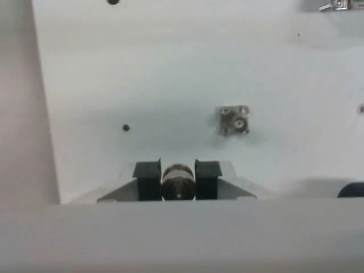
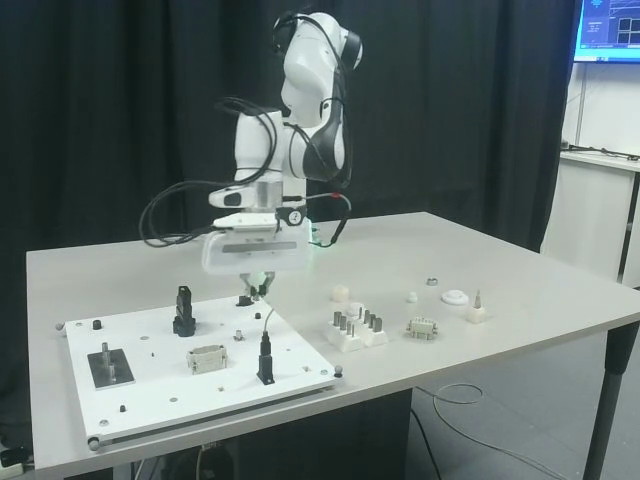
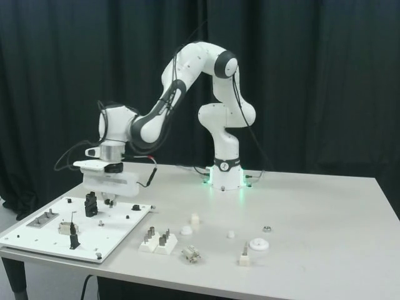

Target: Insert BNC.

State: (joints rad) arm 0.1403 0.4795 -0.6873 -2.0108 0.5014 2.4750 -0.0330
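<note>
I've got the tool [image 1: 178, 181] closed on the BNC plug [image 1: 178, 182], hovering over the white board [image 1: 170, 68]. BNC socket [image 1: 235, 120] sits apart from plug, off to one side, on same board. Risk imo: lateral/tilt misalignment, so plug jams on socket rim.

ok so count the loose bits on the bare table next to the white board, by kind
white blocks holding pins: 3
small white round pieces: 4
metal pieces: 2
total: 9
</note>
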